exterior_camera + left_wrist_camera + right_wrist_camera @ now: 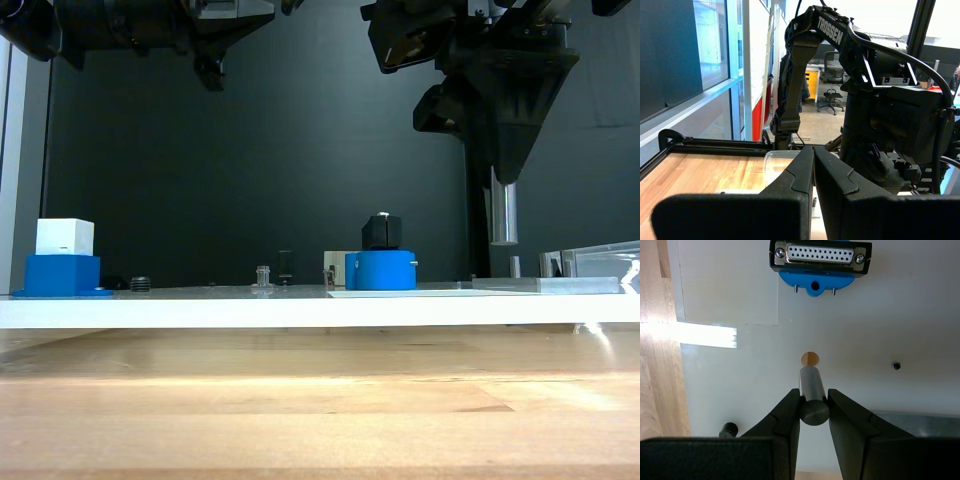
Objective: Pick the 16mm cylinder and install on the taskboard
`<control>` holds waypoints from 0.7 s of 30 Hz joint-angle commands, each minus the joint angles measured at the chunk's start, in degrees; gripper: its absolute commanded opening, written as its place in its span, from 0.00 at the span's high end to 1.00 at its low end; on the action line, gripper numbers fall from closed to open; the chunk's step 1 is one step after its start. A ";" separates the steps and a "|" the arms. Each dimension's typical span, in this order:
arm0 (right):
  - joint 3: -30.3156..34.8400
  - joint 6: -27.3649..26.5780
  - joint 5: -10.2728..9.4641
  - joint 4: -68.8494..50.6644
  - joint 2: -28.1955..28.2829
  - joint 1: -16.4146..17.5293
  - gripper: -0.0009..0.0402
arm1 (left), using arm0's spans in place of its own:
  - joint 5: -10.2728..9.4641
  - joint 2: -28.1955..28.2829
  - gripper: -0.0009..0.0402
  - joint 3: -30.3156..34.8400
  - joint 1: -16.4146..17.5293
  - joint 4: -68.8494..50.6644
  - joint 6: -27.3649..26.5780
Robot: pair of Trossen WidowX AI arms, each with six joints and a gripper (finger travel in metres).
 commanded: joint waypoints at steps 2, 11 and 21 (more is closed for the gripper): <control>0.02 0.02 0.02 0.07 0.02 0.04 0.95 | 0.02 0.00 0.98 0.02 0.00 0.02 0.00; 0.02 0.02 0.02 0.11 0.02 0.04 0.95 | 0.02 0.00 0.98 0.02 0.00 0.02 0.00; 0.02 0.02 0.02 0.87 0.02 0.02 0.95 | 0.02 0.00 0.98 0.02 0.00 0.02 0.00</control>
